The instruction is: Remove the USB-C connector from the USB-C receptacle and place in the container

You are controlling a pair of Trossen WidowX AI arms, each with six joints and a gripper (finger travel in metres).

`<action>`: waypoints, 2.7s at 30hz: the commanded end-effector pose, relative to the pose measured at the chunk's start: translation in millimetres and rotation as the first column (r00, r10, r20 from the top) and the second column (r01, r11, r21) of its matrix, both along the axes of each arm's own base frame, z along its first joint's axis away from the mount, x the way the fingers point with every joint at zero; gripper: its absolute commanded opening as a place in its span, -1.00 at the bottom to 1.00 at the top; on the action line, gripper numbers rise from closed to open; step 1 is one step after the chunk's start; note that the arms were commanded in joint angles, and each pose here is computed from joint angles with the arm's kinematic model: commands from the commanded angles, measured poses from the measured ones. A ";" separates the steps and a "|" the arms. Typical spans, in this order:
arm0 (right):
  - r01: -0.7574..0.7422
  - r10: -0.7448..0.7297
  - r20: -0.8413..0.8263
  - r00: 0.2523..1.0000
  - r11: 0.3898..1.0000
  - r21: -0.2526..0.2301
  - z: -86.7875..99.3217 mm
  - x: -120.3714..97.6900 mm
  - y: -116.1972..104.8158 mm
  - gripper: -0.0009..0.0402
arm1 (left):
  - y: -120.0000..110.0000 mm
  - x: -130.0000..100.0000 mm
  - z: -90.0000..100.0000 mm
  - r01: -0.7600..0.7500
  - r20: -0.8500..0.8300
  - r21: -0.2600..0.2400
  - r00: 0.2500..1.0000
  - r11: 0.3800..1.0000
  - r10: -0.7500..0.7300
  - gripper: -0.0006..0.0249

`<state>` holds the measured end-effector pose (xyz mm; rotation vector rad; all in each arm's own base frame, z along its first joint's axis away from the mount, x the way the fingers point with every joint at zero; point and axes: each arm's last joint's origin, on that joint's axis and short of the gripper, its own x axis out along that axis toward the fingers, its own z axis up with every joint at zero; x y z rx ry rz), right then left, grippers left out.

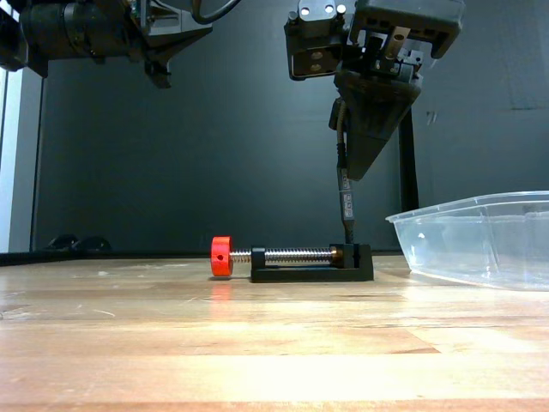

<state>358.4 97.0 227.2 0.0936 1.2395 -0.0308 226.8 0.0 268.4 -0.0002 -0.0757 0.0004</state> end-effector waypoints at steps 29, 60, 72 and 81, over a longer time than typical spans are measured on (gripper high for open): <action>-0.038 0.039 0.026 0.999 0.998 -0.058 67.8 -55.8 -16.8 -0.96 | 0.0 0.1 0.1 0.000 0.000 0.000 1.000 1.000 0.000 -0.95; -0.081 0.083 0.022 0.996 0.993 -0.083 51.8 -34.1 -15.4 -0.15 | 0.0 0.0 0.2 0.000 0.001 0.000 1.000 1.000 0.000 -0.95; -0.094 0.092 -0.020 0.996 0.991 -0.092 22.5 -12.4 -18.3 -0.12 | 0.0 0.0 0.2 0.000 0.001 0.000 1.000 1.000 0.000 -0.95; -0.103 0.101 -0.032 0.994 0.990 -0.099 4.4 0.0 -17.8 -0.13 | 0.0 0.1 0.1 0.000 0.000 0.000 1.000 1.000 0.000 -0.95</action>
